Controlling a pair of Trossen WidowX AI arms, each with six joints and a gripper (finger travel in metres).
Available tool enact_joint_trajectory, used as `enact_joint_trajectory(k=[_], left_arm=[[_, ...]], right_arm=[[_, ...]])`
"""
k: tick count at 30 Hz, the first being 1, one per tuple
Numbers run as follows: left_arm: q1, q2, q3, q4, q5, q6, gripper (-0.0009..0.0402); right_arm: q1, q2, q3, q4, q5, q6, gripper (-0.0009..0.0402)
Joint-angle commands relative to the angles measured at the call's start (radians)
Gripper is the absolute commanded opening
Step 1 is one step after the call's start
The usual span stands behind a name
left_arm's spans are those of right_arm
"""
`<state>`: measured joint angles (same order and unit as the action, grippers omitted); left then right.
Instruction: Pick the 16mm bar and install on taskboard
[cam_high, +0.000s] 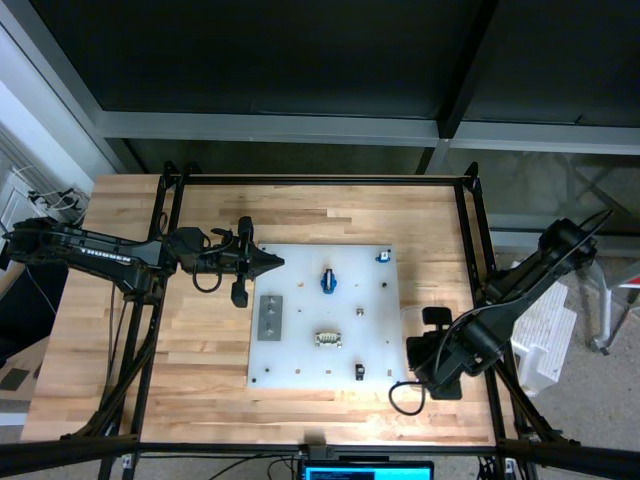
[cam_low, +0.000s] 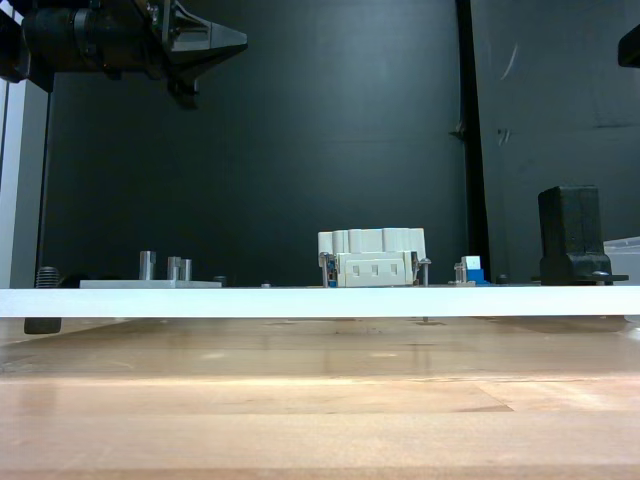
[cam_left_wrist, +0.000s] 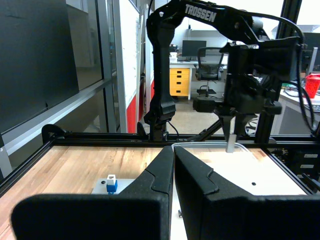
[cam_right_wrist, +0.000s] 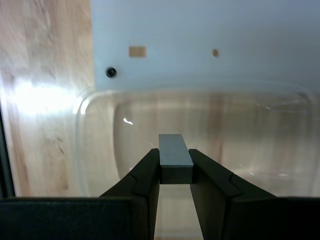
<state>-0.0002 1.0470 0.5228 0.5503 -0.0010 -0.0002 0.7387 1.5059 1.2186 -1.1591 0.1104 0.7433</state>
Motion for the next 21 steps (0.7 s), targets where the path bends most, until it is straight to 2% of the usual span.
enact_joint_trajectory(k=[1,11,21], left_arm=[[0.000,0.000,0.000,0.000,0.000,0.000,0.0000],[0.000,0.000,0.000,0.000,0.000,0.000,0.0000],[0.000,0.000,0.000,0.000,0.000,0.000,0.0000]], right_arm=[[-0.008,0.048,0.034,0.009,-0.002,0.005,0.0004],[-0.029,0.169,0.128,0.023,-0.002,0.011,0.0004],[-0.056,0.225,0.167,0.050,-0.002,0.010,0.0004]])
